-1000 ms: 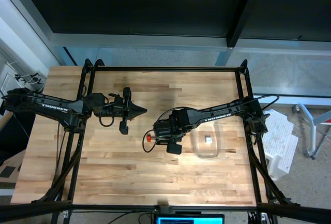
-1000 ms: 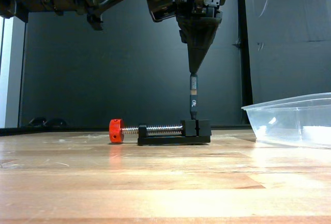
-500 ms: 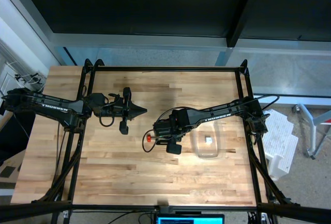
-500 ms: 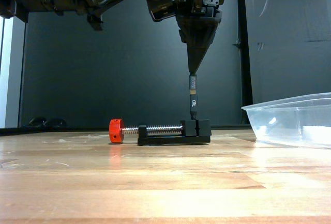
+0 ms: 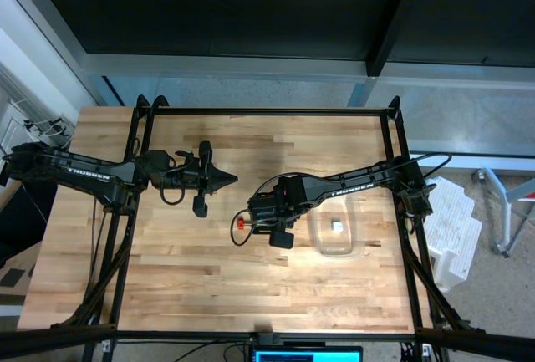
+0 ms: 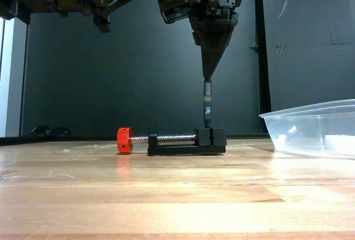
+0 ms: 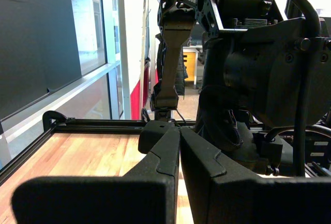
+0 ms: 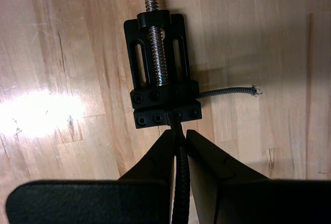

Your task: Pick the USB-C connector and install on taskboard

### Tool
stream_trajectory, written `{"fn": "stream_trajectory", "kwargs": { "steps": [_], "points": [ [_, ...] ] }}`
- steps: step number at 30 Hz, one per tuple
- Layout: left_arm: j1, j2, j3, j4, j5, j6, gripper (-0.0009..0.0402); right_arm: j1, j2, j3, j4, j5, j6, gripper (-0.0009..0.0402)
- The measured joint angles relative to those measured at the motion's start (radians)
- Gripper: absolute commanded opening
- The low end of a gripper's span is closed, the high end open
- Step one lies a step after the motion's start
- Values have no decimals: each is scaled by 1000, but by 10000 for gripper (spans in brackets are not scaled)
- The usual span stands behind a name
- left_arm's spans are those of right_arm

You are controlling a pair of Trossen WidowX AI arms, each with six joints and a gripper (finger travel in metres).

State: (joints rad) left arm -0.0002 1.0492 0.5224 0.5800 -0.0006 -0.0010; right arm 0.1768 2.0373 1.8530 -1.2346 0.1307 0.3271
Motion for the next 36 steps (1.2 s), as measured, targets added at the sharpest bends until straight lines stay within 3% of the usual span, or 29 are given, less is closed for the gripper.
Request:
{"fn": "stream_trajectory", "kwargs": {
  "steps": [11,36],
  "points": [
    [0,0,0,0,0,0,0,0,-2,0,1,-19,-2,0],
    [0,0,0,0,0,0,0,2,-2,-13,13,-6,-3,0]
  ]
}}
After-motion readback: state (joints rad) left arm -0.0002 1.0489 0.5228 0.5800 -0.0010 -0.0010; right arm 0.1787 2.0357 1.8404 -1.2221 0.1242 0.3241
